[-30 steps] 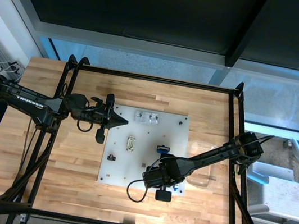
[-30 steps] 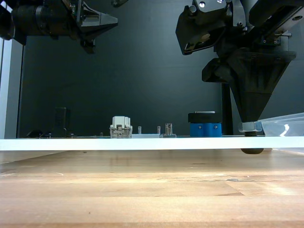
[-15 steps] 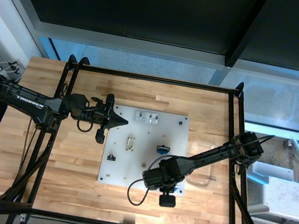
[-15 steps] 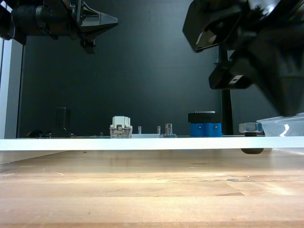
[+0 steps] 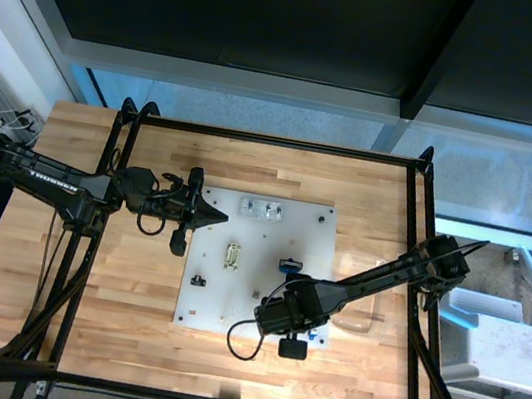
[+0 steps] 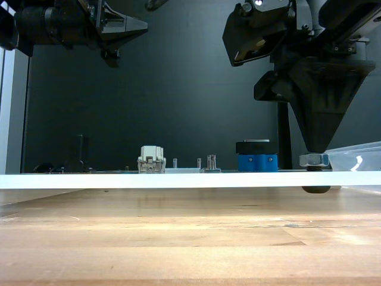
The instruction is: Pick the M12 fastener and fasten on the M12 threads
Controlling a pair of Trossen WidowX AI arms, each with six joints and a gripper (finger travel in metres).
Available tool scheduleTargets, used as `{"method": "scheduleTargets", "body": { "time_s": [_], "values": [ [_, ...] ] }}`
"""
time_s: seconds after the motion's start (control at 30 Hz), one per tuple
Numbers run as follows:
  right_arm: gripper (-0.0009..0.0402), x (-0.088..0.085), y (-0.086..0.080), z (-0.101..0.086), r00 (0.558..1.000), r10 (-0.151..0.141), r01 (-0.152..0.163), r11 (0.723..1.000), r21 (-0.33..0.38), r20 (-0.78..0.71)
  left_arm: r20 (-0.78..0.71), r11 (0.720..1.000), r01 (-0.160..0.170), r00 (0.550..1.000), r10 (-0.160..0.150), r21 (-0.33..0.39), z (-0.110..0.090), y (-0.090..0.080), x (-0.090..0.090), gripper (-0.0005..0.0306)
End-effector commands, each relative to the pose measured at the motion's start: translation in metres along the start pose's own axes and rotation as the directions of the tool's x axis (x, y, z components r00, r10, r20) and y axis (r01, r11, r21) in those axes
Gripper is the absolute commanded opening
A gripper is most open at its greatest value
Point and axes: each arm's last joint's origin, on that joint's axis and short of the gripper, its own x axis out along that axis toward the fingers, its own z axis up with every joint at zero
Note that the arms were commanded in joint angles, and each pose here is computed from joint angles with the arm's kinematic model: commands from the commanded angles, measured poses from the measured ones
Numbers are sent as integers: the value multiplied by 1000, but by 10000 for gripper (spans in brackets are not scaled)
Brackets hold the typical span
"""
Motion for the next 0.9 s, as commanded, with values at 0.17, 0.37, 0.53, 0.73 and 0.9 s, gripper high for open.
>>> {"method": "scheduleTargets", "body": {
  "time_s": [0.17,0.37,0.53,0.73,0.9],
  "values": [
    [0,2,0,1,1000,1,-1,1000,2,7,1,1000,0,1000,0,0,0,0,0,0],
    [0,9,1,2,1000,-1,1,1000,2,1,1,1000,0,1000,0,0,0,0,0,0],
    [0,3,7,-1,971,226,-230,972,-43,-81,1,1000,0,1000,0,0,0,0,0,0],
    [0,-1,7,-4,962,254,-262,962,-72,-100,1,1000,0,1000,0,0,0,0,0,0],
    [0,-3,5,-3,978,195,-199,979,-41,-71,1,1000,0,1000,0,0,0,0,0,0]
  ]
}}
